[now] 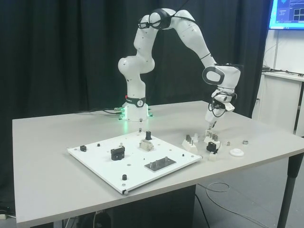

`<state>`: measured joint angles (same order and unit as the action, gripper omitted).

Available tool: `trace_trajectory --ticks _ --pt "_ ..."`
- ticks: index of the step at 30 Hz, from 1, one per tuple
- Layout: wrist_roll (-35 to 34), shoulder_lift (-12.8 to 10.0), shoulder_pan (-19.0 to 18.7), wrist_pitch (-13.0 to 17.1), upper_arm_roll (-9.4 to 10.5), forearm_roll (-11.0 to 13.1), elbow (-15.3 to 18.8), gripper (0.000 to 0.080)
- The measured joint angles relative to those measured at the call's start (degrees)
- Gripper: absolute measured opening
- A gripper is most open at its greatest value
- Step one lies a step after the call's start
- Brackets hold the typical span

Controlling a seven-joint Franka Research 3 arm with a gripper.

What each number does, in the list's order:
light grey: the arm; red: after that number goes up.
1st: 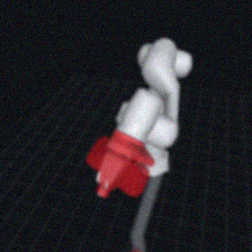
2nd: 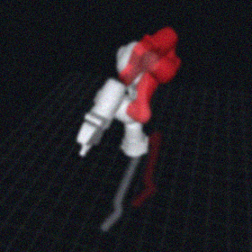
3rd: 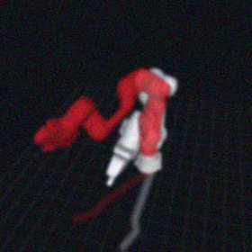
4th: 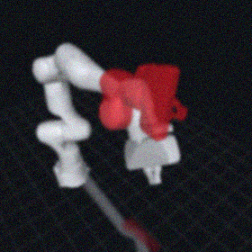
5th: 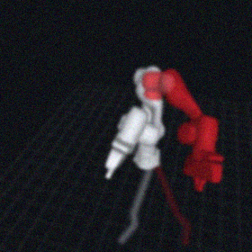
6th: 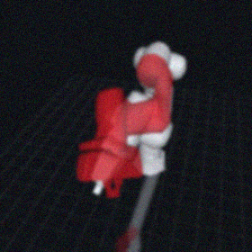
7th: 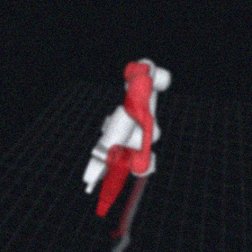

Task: Pick Ethernet.

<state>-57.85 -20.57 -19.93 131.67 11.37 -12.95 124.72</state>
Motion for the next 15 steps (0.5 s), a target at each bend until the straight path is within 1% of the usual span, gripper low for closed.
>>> trace_trajectory --ticks 6,15 --pt "0.1 0.9 0.0 -1.3 0.03 0.0 -0.4 0.0087" --pt "1.4 3.7 0.0 -4.1 0.1 0.0 -1.2 0.0087"
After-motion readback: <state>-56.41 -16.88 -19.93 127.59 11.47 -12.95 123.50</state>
